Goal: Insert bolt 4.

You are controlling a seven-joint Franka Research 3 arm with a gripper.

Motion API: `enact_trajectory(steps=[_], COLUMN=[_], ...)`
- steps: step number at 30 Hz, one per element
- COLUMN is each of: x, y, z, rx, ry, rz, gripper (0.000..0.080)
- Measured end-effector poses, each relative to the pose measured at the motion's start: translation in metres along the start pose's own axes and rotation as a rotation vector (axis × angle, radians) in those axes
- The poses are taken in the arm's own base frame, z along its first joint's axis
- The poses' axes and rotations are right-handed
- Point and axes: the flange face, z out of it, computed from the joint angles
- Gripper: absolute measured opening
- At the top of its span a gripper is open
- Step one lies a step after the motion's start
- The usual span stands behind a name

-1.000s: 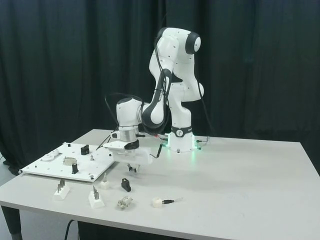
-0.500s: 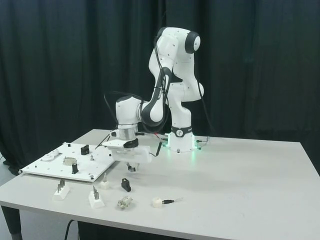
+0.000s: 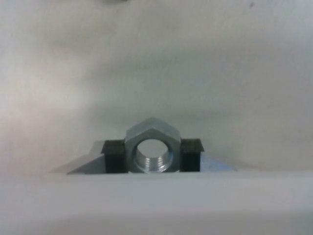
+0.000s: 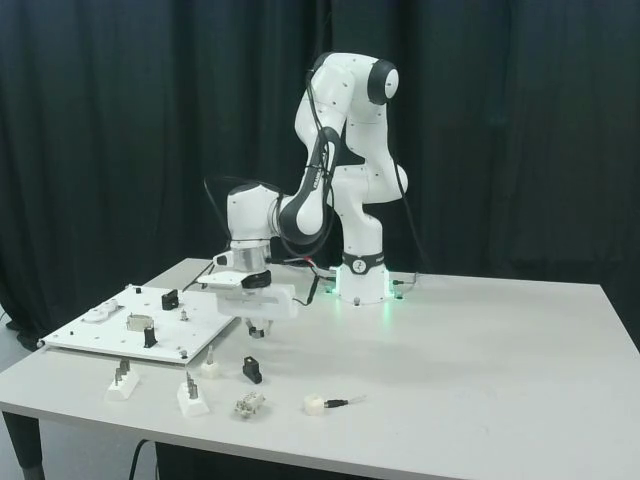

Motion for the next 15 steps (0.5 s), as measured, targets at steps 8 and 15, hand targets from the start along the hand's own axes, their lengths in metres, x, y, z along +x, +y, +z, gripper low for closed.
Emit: enact_trajectory(steps=[8, 15], x=[0.020, 0.047], y=[0.005, 0.019], z=[-0.019, -0.044], rx=[0.000, -0.008], ry=[0.046, 0.109], rz=[-0.021, -0.034], gripper=[0.0226, 0.0226])
